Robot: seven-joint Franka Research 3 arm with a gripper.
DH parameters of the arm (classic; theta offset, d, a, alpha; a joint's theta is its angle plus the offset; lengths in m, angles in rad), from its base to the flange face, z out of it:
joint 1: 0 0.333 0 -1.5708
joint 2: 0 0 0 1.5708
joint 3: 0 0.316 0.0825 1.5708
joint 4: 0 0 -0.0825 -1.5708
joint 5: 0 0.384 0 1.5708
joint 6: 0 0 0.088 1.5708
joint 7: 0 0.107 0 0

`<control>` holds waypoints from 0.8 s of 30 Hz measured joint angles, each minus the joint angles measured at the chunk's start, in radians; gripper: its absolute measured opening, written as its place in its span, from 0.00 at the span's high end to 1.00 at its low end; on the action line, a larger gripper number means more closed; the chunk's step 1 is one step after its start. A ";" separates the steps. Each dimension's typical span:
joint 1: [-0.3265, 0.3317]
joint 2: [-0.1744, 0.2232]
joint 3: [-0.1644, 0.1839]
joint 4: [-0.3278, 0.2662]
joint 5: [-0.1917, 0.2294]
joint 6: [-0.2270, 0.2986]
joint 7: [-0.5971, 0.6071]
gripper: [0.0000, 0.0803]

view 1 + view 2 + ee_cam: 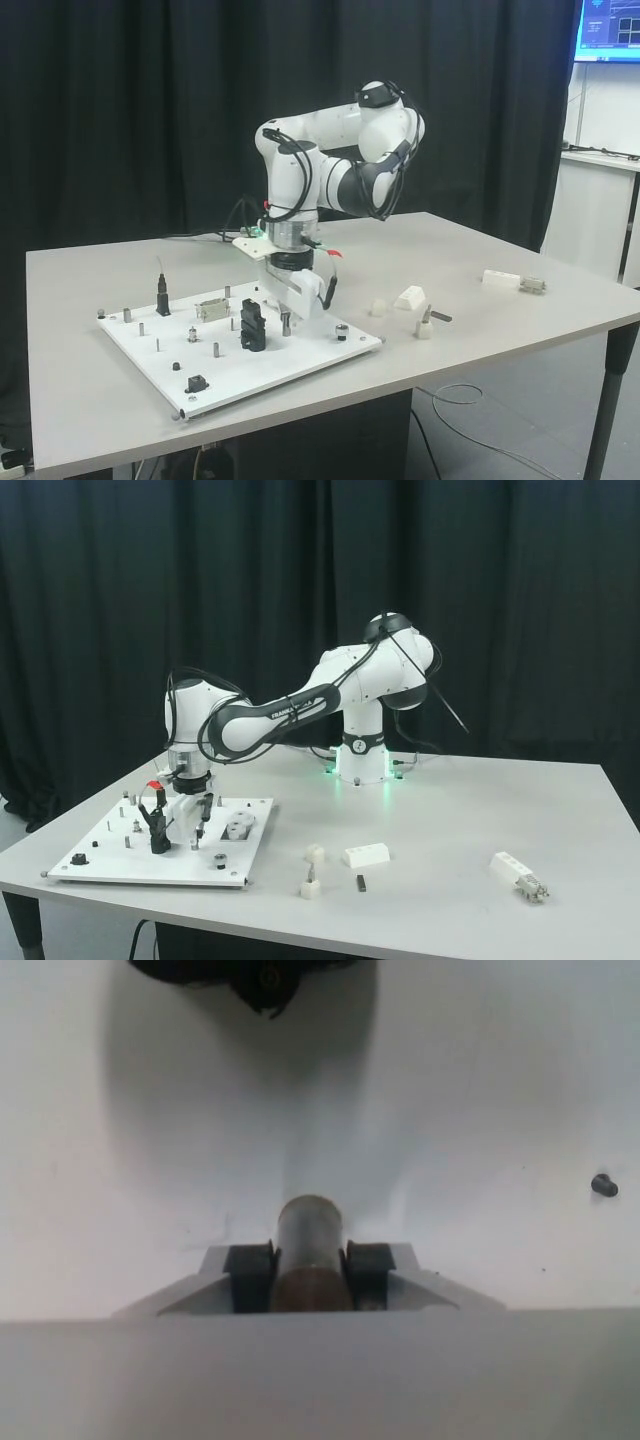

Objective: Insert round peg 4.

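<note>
A grey round peg [309, 1250] stands upright between my two black fingertips, and my gripper [310, 1270] is shut on it. Below it lies the white task board [480, 1110]. From the first room camera my gripper [287, 318] hangs just over the middle of the board [300, 355], beside a black upright block [252, 326]. In the second room view the gripper [201, 820] is low over the board [110, 865], right of the black block [157, 832]. The peg's lower end and any hole beneath it are hidden.
Several small pegs and posts stand across the board [160, 290]. A small black screw head [603, 1185] is on the board. White blocks [410, 298] and a small part [427, 325] lie on the grey table right of the board; a white bar [512, 281] lies farther right.
</note>
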 joint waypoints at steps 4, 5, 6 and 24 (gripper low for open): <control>0.000 0.000 0.000 -0.005 0.010 0.001 -0.001 0.81; 0.000 0.000 0.000 -0.005 0.011 0.002 -0.002 0.81; 0.000 0.000 0.001 -0.006 0.012 0.002 -0.002 0.81; 0.007 -0.004 -0.024 -0.013 0.014 -0.011 0.011 0.12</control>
